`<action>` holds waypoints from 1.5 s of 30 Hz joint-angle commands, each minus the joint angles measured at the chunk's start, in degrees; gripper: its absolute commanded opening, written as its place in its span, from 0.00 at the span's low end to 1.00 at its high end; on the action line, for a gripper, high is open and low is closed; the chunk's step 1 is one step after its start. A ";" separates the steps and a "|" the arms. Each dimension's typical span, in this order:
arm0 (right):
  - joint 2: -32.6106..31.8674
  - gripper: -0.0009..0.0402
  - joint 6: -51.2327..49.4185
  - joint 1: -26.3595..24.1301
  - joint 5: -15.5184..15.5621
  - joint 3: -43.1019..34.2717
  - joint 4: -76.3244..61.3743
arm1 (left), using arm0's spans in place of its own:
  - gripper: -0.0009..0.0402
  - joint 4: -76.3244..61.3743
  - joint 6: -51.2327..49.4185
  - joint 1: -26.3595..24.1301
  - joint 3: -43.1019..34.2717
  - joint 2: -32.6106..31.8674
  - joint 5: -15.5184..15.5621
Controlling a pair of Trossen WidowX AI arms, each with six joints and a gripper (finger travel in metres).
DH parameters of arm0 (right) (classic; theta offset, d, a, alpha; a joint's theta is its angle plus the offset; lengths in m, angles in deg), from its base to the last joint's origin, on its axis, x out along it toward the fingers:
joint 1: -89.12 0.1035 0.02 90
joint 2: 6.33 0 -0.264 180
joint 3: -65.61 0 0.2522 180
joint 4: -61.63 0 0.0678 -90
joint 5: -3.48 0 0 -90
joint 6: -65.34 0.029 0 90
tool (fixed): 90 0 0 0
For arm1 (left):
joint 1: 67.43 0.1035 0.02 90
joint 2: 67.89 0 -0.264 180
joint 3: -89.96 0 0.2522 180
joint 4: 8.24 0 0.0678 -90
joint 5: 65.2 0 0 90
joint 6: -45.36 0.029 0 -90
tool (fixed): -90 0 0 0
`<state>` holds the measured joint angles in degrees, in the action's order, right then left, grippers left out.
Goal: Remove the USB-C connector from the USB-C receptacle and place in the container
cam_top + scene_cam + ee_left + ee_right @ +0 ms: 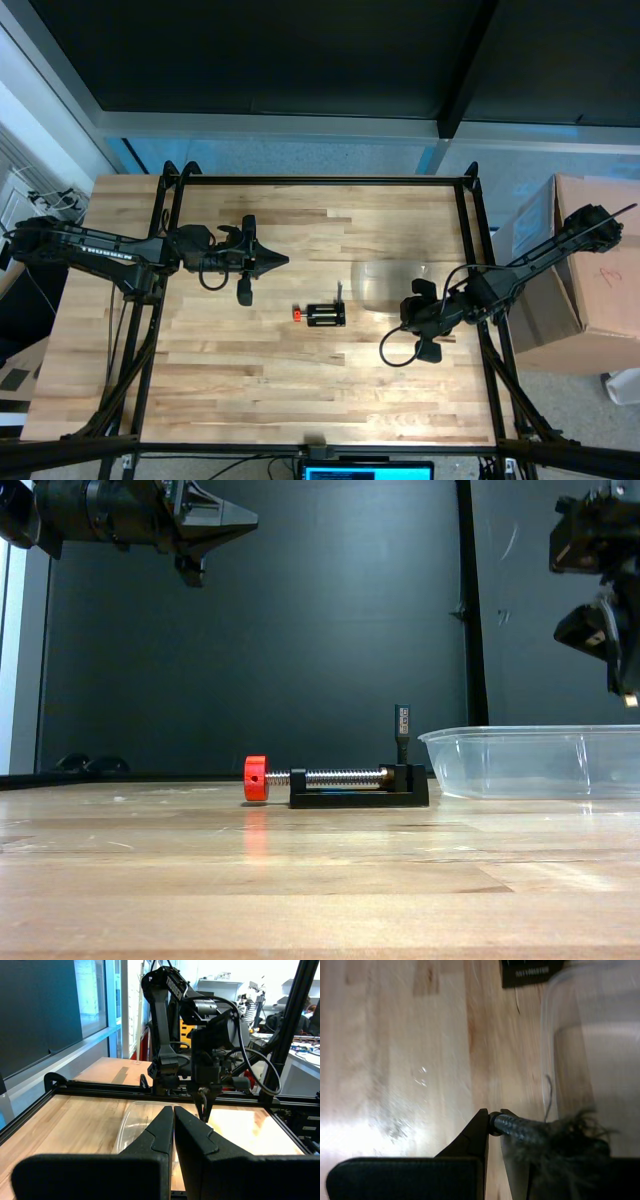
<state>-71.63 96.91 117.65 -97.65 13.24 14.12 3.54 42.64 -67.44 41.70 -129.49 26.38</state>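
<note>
Clamped in right claw (492, 1116), clear of the USB-C receptacle (402, 723), container (520, 736) just beside: USB-C connector (512, 1127), likely light, stiff, best gripped at its shell; left claw (173, 1110) pressed together, empty, aloft.

High camera: far above, looking down and away over the whole table (250, 365). Low camera: table height, level, sharing the clamp (355, 800) and container (530, 762) with it. Left wrist camera looks along the closed left gripper (173, 1108) toward the right arm (165, 1010) beyond its tips. Right wrist camera looks closely down past the right gripper (493, 1111), pinching the USB-C connector (517, 1129), at the table below.
</note>
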 commanded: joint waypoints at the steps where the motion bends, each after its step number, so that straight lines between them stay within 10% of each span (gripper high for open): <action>1: -0.07 0.02 0.13 -0.04 0.02 0.94 0.87 | 0.02 0.02 0.02 0.00 0.00 0.00 -0.02; 8: -0.07 0.04 0.00 0.00 0.17 1.99 1.05 | 0.02 0.02 0.02 0.02 0.00 0.00 -0.02; 24: -0.07 0.41 1.07 -0.04 -1.38 2.05 1.22 | 0.02 0.02 0.02 0.02 0.00 0.00 -0.02; 45: -0.26 0.42 0.94 -0.09 0.17 -9.18 -13.07 | 0.02 0.02 0.02 0.02 0.00 0.00 -0.02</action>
<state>-71.72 98.31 117.57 -97.46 6.29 3.78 3.54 42.66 -67.44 41.72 -129.47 26.38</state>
